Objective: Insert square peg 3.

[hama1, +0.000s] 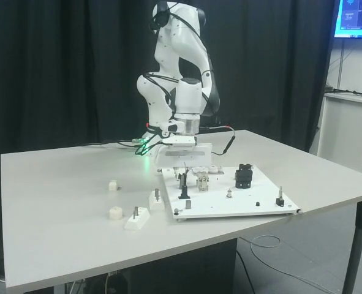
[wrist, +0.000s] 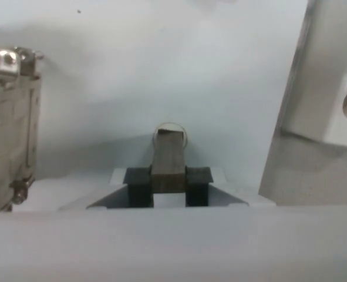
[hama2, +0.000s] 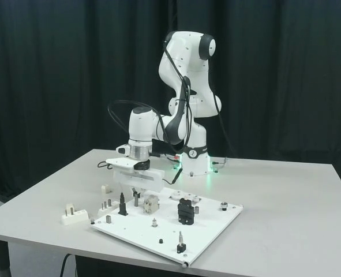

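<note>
In the wrist view my gripper (wrist: 168,187) is shut on a grey square peg (wrist: 168,154), with a black finger pressed on each side of it. The peg's far end sits over a faint round ring (wrist: 171,133) on the white board (wrist: 161,70); I cannot tell whether it touches the board. In the first room view the gripper (hama1: 182,166) hangs low over the near left part of the board (hama1: 220,207). The second room view shows the gripper (hama2: 135,195) just above the board (hama2: 212,224), beside a black upright post (hama2: 122,205).
A grey metal fixture (wrist: 9,129) stands close on one side of the peg and a white block with a hole (wrist: 337,106) on the other. A black part (hama1: 243,176) and small pegs stand on the board. White holders (hama1: 136,219) lie on the table.
</note>
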Available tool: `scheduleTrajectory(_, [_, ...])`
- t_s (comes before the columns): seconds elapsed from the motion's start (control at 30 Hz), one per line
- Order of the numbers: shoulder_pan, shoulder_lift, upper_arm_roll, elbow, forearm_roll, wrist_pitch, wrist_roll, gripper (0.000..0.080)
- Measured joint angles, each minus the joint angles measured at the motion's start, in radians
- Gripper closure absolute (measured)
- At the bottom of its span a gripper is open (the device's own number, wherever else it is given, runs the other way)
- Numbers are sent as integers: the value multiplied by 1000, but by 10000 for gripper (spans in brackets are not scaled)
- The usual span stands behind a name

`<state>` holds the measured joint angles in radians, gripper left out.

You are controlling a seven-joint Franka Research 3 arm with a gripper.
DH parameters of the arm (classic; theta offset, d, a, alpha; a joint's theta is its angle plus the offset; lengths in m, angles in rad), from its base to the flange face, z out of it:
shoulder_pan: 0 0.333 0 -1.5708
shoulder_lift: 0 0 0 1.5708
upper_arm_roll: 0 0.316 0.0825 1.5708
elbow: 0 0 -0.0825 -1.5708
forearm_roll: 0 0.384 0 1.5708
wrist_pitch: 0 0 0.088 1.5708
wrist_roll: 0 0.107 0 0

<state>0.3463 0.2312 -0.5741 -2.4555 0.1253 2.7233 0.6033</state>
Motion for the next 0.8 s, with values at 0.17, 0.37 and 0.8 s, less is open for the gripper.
scheduleTrajectory(0.17, [0, 0, 0, 0, 0, 0, 3, 689])
scheduleTrajectory(0.37, [0, 0, 1, 0, 3, 0, 5, 689])
scheduleTrajectory(0.8, [1, 0, 2, 0, 9, 0, 13, 689])
